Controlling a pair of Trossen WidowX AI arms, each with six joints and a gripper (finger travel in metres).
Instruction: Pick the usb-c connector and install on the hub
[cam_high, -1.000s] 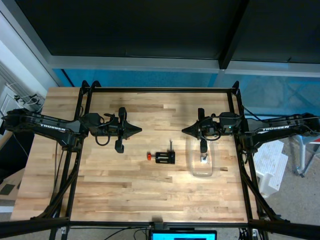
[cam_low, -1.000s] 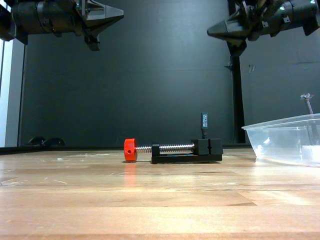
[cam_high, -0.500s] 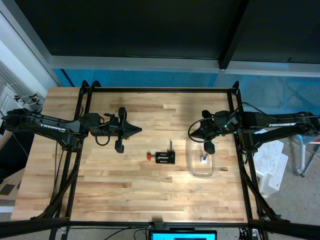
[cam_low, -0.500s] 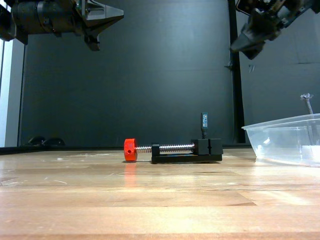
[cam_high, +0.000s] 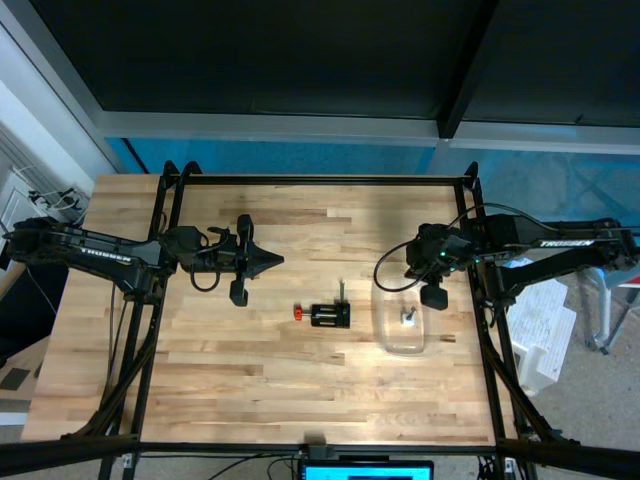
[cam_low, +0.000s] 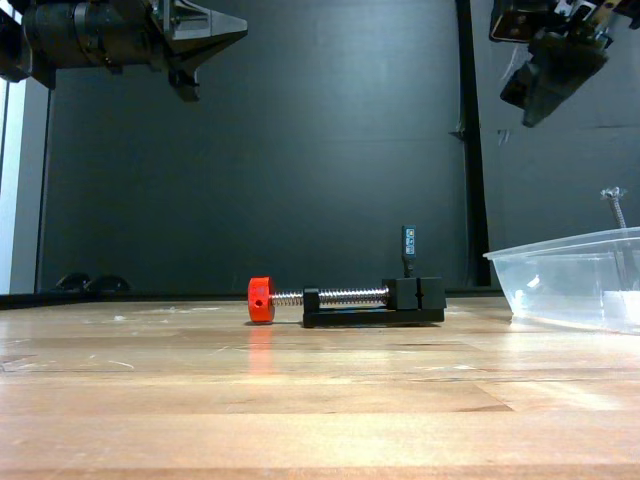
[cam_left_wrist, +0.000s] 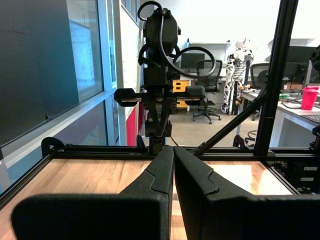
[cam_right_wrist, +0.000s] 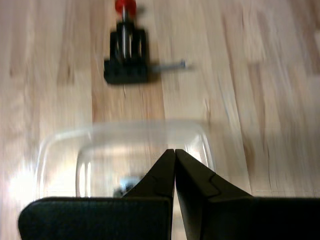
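Observation:
The hub (cam_high: 330, 316) is a small black block with an orange-red knob (cam_high: 298, 313), lying mid-table; it also shows in the low view (cam_low: 372, 300) and the right wrist view (cam_right_wrist: 126, 62). The usb-c connector (cam_high: 408, 319), a tiny silver-grey piece, lies inside the clear tray (cam_high: 386, 338); the right wrist view shows part of the connector (cam_right_wrist: 124, 187) beside the fingers. My right gripper (cam_high: 411, 272) hangs shut and tilted downward above the tray's far end (cam_right_wrist: 174, 151). My left gripper (cam_high: 279, 261) is shut, high above the table left of the hub (cam_left_wrist: 173, 149).
A thin dark pin (cam_low: 408, 245) stands up at the hub's right end. The clear tray (cam_low: 565, 270) sits right of the hub. A black frame (cam_high: 320, 180) rims the wooden table (cam_high: 250, 380).
My right gripper has swung from pointing level toward the left to tilting down over the tray, shifting a little to the right. The left arm has not moved.

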